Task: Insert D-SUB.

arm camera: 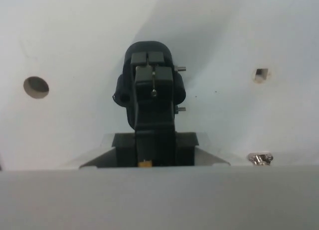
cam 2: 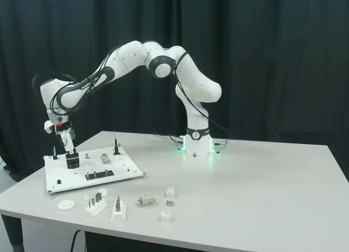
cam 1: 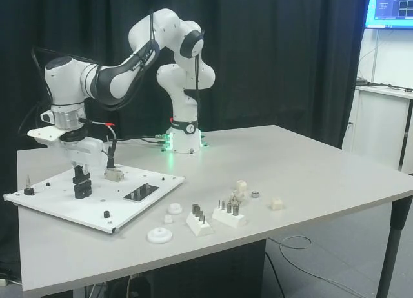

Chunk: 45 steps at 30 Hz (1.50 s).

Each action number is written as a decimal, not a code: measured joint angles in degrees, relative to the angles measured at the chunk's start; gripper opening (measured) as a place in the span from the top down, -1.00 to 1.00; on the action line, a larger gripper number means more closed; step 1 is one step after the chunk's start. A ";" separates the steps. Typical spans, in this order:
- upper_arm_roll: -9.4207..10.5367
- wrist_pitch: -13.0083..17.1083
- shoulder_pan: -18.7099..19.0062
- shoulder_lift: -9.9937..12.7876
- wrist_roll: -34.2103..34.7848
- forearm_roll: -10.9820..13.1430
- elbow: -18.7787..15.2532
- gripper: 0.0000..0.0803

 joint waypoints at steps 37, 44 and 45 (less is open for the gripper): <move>0.05 0.22 0.10 0.30 0.56 0.53 -0.13 0.62; 0.05 0.22 0.18 0.30 1.92 0.52 -0.13 0.62; 0.05 0.22 0.20 0.30 2.11 0.52 -0.13 0.62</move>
